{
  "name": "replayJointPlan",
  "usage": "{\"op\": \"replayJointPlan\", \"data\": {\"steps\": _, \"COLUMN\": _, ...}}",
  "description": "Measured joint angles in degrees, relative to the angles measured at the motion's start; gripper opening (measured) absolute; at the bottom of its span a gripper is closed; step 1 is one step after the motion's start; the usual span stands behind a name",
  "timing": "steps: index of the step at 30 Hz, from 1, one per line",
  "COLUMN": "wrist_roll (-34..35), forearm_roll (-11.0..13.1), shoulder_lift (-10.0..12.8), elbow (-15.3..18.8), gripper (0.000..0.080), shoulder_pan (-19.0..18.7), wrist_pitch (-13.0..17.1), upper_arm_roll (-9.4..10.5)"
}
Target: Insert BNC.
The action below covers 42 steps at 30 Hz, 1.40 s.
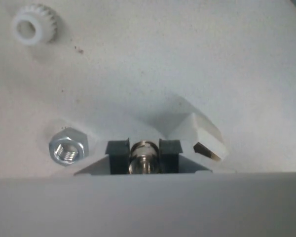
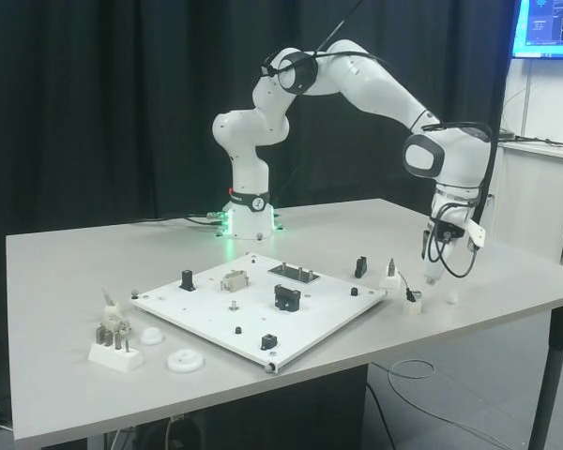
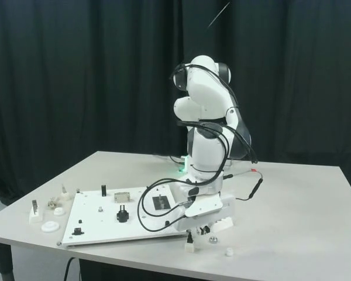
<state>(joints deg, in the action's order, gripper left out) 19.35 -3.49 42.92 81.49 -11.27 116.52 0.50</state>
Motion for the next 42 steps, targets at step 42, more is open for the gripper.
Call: {"op": "replayJointPlan", "data": {"steps": 42, "wrist_roll": 1.12, "forearm_roll": 0.76, "shoulder_lift": -2.48, "elbow": -4.43, "gripper": 0.0121, "shoulder_pan": 0.04, "wrist_pitch": -9.68, "upper_arm_roll": -4.48}}
